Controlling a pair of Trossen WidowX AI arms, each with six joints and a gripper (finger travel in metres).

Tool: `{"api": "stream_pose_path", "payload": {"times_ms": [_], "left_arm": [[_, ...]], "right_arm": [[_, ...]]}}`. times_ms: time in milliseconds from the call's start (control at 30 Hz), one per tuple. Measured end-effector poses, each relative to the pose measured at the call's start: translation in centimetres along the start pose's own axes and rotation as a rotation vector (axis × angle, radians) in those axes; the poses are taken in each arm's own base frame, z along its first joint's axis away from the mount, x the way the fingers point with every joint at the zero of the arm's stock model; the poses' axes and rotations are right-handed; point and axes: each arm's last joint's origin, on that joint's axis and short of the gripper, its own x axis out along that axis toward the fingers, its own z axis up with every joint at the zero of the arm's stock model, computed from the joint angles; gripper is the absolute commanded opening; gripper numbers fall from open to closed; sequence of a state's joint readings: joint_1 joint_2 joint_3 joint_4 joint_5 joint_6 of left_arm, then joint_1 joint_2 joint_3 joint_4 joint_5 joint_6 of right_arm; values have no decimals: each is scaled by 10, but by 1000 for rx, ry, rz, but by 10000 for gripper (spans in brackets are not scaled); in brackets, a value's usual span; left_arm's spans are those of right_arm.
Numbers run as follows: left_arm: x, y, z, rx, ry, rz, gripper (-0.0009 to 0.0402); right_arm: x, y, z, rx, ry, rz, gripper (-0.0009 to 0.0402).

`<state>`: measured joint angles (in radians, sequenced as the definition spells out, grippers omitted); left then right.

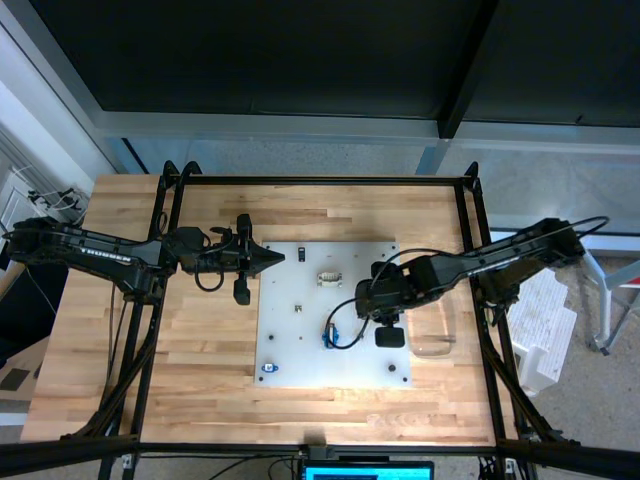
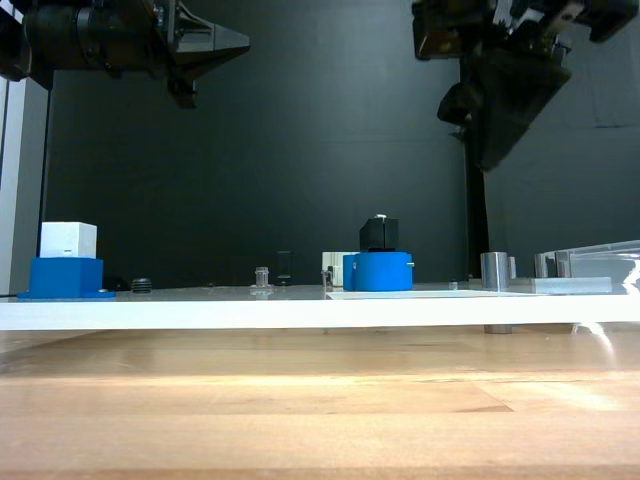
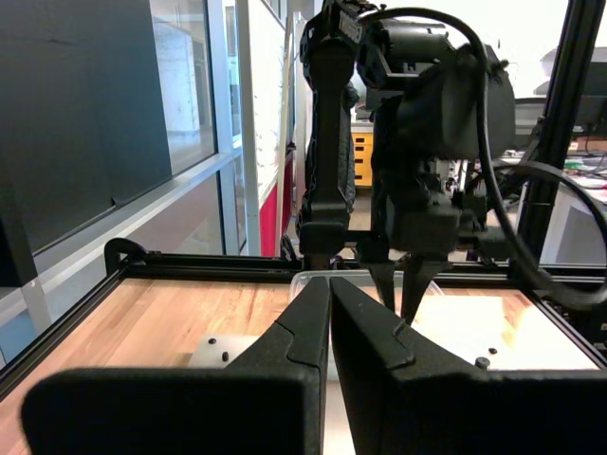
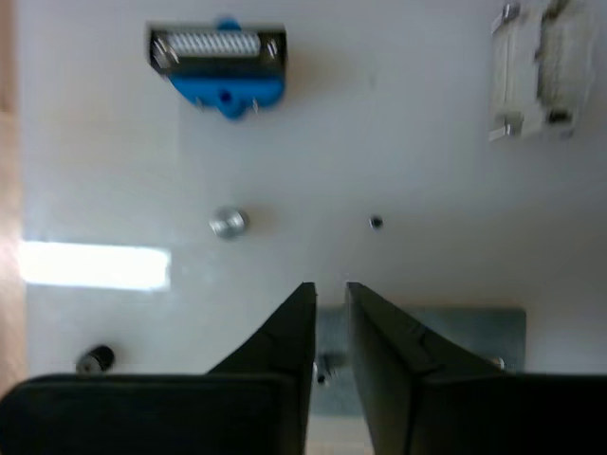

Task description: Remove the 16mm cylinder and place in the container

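Note:
The 16mm cylinder is a short silvery peg standing upright in the white board. In the right wrist view the cylinder shows end-on as a small round silver top. My right gripper hangs well above the board, over a grey metal block. It is shut to a thin slit with nothing in it, and the cylinder lies off to one side of it. The container, a clear tub, sits just right of the board. My left gripper is shut and parked high at the board's left edge.
The board carries a blue fitting with a black cable, a white connector and a blue-and-white block. It also holds a grey block with thin pegs. A black frame rings the table.

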<state>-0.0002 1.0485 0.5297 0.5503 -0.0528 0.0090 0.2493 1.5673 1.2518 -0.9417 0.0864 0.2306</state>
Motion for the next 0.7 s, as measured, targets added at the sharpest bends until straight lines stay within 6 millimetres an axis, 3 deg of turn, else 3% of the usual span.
{"api": "stream_pose_path", "payload": {"times_ms": [367, 700], "left_arm": [[0, 0, 0, 0, 0, 0, 0], [0, 0, 0, 0, -1, 0, 0]], "right_arm": [[26, 21, 12, -54, 107, -13, 192], [50, 38, 14, -49, 162, -21, 230]]}}
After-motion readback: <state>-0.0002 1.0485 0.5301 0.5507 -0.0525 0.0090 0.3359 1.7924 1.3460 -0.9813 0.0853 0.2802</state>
